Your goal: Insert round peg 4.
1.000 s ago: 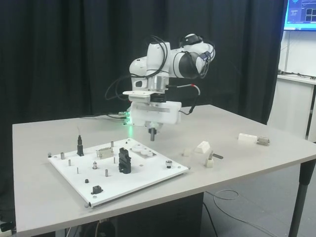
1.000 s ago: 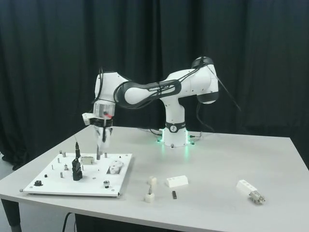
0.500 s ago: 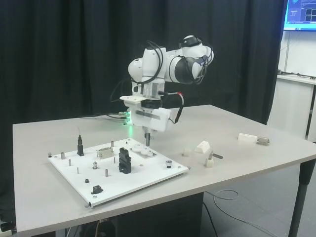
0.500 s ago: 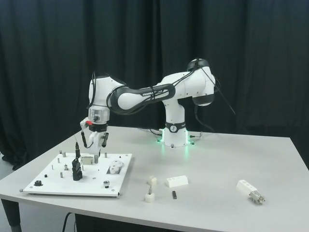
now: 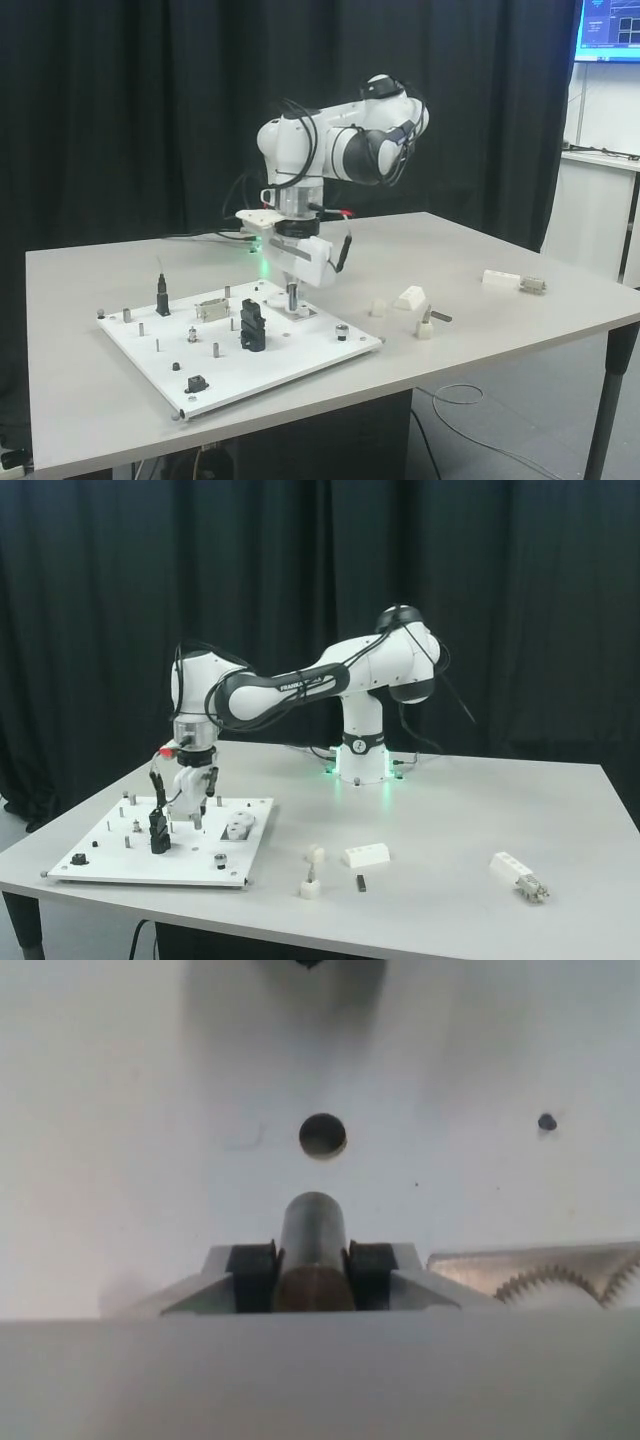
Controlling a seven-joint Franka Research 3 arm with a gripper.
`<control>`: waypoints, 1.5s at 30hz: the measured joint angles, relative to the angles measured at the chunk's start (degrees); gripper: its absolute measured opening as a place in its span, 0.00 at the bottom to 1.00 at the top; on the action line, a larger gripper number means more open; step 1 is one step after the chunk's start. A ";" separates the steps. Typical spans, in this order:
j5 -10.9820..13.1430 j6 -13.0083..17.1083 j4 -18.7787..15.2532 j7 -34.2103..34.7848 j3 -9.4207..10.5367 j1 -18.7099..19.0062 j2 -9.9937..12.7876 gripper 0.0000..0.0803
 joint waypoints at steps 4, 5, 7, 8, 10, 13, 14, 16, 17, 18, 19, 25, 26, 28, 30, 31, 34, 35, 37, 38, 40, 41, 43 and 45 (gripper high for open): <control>0.00 -0.06 1.33 0.00 0.90 -1.44 0.03 0.19; 0.00 -0.08 1.65 0.00 1.11 -1.78 0.04 0.19; 0.00 -0.10 2.31 0.00 1.52 -2.45 0.05 0.19; 0.00 -0.14 2.61 0.03 1.70 -2.77 0.05 0.19; 0.00 -0.23 3.21 0.18 2.07 -3.40 0.06 0.19; 0.00 -0.41 4.07 0.80 2.61 -4.24 0.09 0.19; 0.00 -0.49 4.35 0.99 2.78 -4.52 0.10 0.19; 0.00 -0.66 4.86 1.16 3.06 -4.96 0.13 0.19; 0.00 -0.75 5.10 1.19 3.18 -5.17 0.18 0.19; -0.01 -0.82 5.32 1.21 3.29 -5.36 0.22 0.19; -0.03 -0.86 5.52 1.24 3.42 -5.55 0.25 0.19; -0.53 -0.85 6.44 1.48 3.97 -6.29 0.57 0.19; -0.66 -0.84 6.54 1.52 3.99 -6.34 0.69 0.19; -1.03 -0.76 6.70 1.68 4.13 -6.41 0.81 0.19; -1.49 -0.58 6.82 1.93 4.35 -6.45 0.81 0.19; -1.67 -0.48 6.86 2.10 4.46 -6.46 0.81 0.19; -1.80 -0.19 6.93 2.30 4.76 -6.45 0.81 0.19; -1.81 -0.12 6.95 2.31 4.85 -6.45 0.81 0.19; -1.81 0.04 6.96 2.38 5.07 -6.45 0.81 0.19; -1.81 0.10 6.97 2.47 5.18 -6.45 0.81 0.19; -1.80 0.27 6.98 2.87 5.40 -6.44 0.81 0.19; -1.80 0.36 6.99 3.00 5.49 -6.43 0.81 0.19; -1.80 0.60 6.99 3.28 5.64 -6.41 0.81 0.19; -1.79 0.88 6.99 3.55 5.79 -6.38 0.81 0.19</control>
